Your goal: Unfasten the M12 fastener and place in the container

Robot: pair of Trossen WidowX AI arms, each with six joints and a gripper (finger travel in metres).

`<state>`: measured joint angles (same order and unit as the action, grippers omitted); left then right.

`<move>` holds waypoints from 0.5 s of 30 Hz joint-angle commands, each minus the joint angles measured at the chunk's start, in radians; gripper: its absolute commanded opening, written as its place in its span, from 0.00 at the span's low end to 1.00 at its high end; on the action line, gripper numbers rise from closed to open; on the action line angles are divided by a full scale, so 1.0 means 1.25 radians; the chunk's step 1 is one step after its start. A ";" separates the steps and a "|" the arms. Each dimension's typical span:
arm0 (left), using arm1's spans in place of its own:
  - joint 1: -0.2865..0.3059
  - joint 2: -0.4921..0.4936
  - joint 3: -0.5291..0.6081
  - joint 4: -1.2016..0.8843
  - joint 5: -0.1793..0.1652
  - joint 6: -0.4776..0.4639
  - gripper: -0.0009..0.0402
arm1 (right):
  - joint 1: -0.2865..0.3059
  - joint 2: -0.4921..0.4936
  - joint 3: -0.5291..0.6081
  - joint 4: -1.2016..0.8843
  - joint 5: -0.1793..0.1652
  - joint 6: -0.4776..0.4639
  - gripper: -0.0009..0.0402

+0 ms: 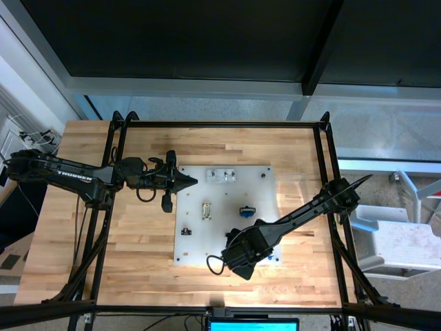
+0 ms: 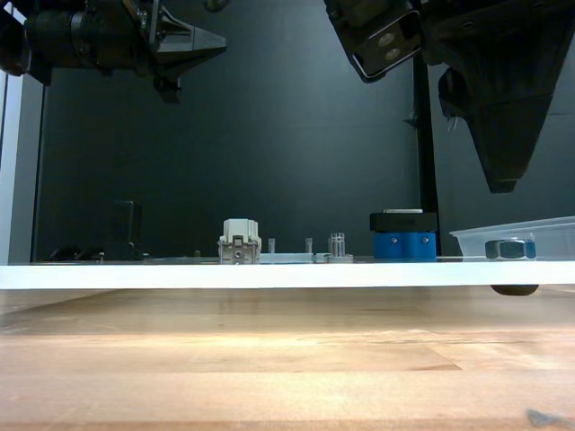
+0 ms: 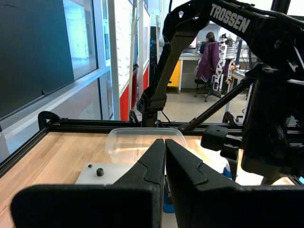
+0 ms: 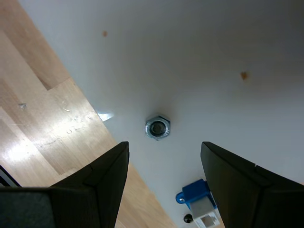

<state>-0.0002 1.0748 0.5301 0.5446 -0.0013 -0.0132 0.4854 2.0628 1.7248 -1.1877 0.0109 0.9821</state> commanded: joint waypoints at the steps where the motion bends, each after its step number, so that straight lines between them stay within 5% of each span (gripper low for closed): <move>1: 0.000 0.000 0.000 0.000 0.000 0.000 0.02 | 0.000 0.009 0.000 0.006 0.004 -0.003 0.53; 15: 0.000 0.000 0.000 0.000 0.000 0.000 0.02 | 0.002 0.017 -0.030 0.045 0.018 -0.006 0.53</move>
<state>-0.0002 1.0748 0.5301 0.5446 -0.0010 -0.0132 0.4873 2.0838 1.6939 -1.1431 0.0334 0.9737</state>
